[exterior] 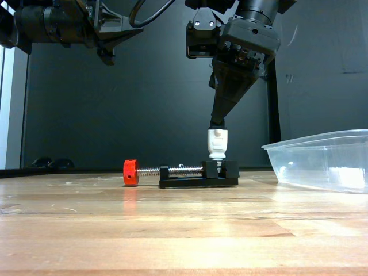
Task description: Remove the power plug from the receptacle and place in the container
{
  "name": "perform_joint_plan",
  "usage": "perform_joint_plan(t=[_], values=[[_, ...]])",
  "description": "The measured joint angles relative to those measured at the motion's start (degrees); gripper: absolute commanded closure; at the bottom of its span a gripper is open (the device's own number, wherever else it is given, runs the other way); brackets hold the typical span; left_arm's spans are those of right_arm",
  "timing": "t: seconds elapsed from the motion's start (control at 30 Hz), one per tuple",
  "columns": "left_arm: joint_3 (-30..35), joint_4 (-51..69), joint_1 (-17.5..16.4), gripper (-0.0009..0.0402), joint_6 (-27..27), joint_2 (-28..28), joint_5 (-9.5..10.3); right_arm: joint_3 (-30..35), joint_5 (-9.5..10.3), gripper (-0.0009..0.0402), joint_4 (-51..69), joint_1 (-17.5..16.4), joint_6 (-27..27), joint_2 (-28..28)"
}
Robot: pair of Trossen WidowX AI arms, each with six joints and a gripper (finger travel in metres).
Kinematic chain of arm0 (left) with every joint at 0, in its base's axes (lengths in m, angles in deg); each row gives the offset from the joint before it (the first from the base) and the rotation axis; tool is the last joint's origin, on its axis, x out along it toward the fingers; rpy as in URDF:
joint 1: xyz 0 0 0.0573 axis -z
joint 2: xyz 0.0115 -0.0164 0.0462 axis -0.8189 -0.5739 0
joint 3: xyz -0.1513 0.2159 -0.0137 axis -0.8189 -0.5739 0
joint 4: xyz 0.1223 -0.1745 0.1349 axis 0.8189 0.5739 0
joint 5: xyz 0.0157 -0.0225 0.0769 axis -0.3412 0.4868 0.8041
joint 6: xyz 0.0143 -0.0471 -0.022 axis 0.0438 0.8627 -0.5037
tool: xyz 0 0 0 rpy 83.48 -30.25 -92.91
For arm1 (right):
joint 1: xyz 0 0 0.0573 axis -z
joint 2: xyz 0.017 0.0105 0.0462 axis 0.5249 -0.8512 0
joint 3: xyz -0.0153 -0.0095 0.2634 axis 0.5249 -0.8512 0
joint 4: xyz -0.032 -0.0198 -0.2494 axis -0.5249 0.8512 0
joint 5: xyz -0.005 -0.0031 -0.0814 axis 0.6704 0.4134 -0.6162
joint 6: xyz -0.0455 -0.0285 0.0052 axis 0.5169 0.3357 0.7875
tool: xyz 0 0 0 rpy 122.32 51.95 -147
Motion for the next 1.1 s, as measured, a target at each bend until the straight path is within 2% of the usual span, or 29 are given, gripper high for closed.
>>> perform_joint_plan(t=[0.37, 1.1], values=[[0.02, 0.00, 0.00, 0.0393, 0.00, 0.00, 0.00, 0.13, 0.00, 0.0393, 0.74, -0.04, -0.07, 0.59], [0.00, -0.02, 0.00, 0.0393, 0.00, 0.00, 0.00, 7.21, -0.26, 0.0393, 8.37, 0.02, 0.33, 1.42]])
